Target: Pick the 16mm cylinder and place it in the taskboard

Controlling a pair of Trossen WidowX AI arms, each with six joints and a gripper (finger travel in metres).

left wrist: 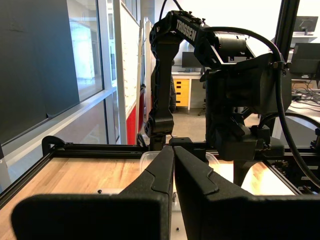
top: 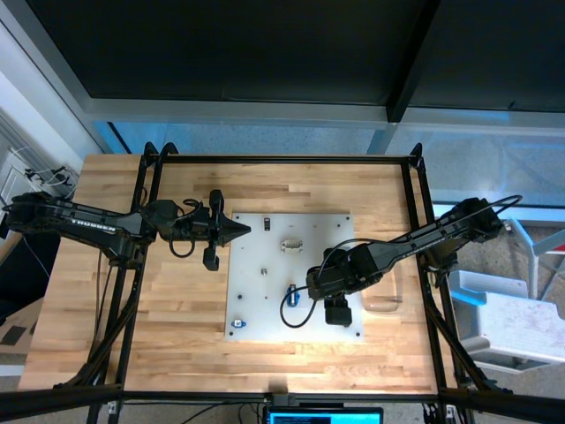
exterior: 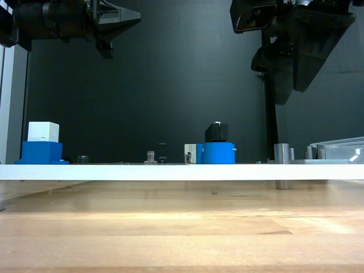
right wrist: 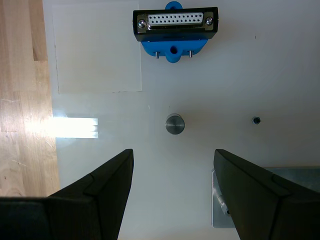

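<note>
— Where is the metal peg [right wrist: 175, 124] to be found?

— It is seen standing upright in the white board [right wrist: 280, 75], in the board's near right part. It is set to the right of the blue-mounted connector [right wrist: 174, 30] and apart from it. In the low view a short grey stub is seen below the board's edge, straight under the peg.

— Is it gripped by anything?

— No. The right hand [right wrist: 172, 155] is poised above it and pointed down. Its fingers are spread wide and empty, and the peg is touched by neither.

— And the left hand [top: 245, 229]?

— It is raised high over the far left edge of the board and pointed to the right. Its fingers are pressed together, and nothing is gripped.

— What else is laid out?

— A grey metal block [right wrist: 270, 195] is mounted on the board near the peg. A clear tray [top: 388, 300] is set on the wooden surface [top: 177, 309], just right of the board.
</note>
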